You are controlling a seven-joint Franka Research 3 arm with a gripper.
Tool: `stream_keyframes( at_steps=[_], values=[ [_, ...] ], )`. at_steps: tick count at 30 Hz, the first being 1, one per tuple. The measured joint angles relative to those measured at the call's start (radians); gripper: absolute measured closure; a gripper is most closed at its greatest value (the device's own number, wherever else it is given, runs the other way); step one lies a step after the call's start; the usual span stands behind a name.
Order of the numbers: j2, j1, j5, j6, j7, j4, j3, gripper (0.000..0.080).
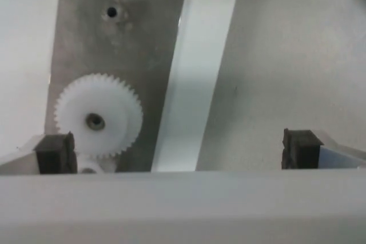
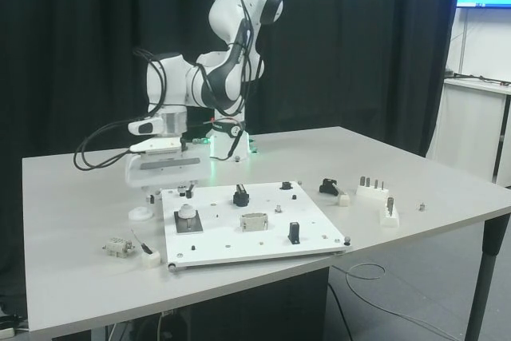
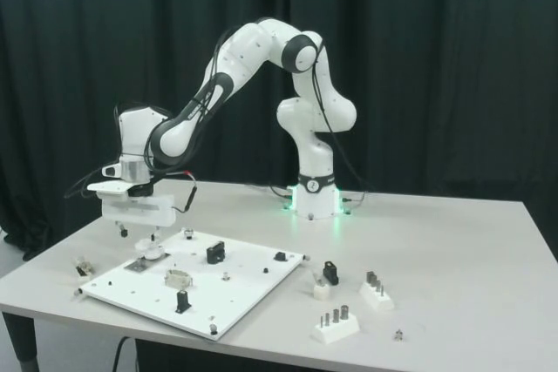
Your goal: Insert medium gear.
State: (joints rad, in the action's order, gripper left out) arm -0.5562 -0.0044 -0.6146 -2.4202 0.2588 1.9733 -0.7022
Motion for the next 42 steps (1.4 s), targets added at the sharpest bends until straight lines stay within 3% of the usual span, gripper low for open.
stream_keyframes(
  at_steps=[28,42],
  values=[
    [-0.043,0.008,-0.007,-0.031,-0.013,0.0,0.008,0.0003],
    [-0.043,0.008,-0.007,-0.032,-0.013,0.0,0.008,0.0003]
  ],
)
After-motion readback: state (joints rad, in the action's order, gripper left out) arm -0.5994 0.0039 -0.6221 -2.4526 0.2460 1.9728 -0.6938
